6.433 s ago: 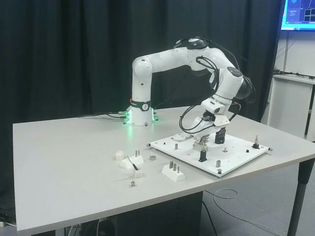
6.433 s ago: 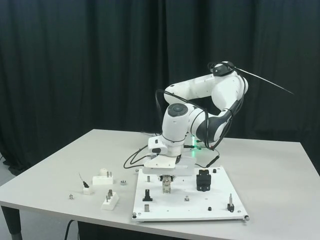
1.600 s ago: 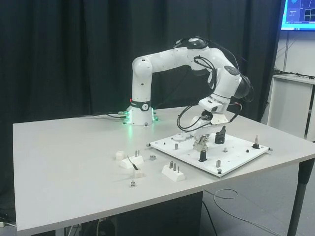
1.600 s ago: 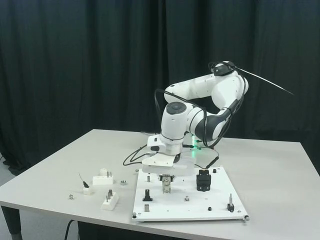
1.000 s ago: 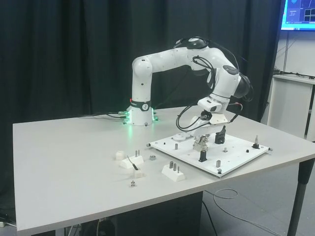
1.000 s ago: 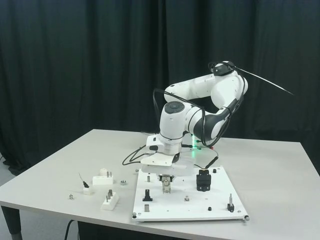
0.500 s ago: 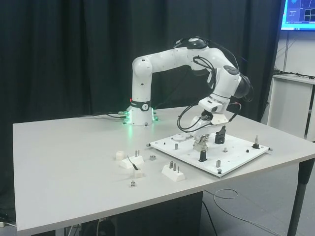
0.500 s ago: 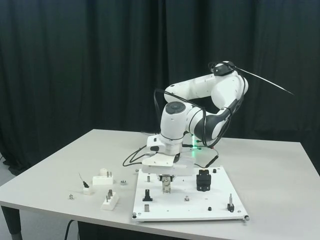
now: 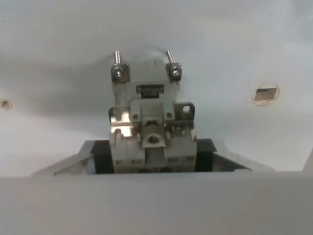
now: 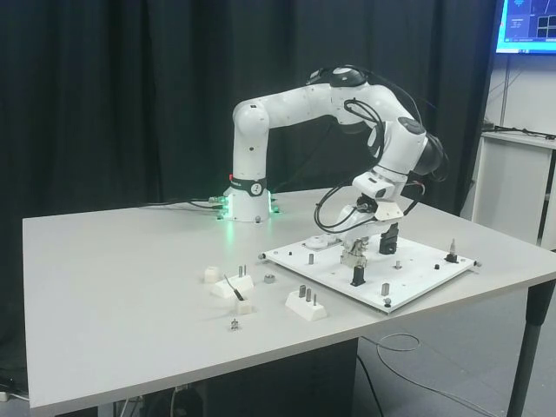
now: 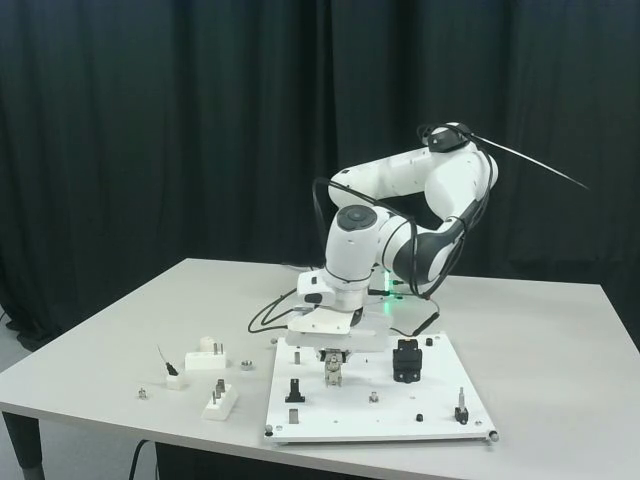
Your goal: Insert waterproof.
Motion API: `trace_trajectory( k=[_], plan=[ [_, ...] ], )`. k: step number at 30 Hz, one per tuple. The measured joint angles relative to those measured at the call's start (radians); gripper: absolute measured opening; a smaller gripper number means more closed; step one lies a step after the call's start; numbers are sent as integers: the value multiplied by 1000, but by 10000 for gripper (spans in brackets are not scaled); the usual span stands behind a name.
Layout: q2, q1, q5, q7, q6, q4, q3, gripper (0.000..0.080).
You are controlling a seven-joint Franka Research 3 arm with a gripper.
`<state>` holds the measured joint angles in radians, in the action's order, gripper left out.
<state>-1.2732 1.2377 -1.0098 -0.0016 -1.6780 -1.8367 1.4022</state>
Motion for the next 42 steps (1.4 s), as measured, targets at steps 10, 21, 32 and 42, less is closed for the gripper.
trace_trajectory(
  k=[10,21,32,42],
  plan=[
    [-1,3,7,0,-6,0,-1,317],
    [-1,3,7,3,-6,0,-1,317],
    [0,1,6,24,-4,0,-1,317],
    [2,-2,-1,30,2,0,0,317]
  ],
)
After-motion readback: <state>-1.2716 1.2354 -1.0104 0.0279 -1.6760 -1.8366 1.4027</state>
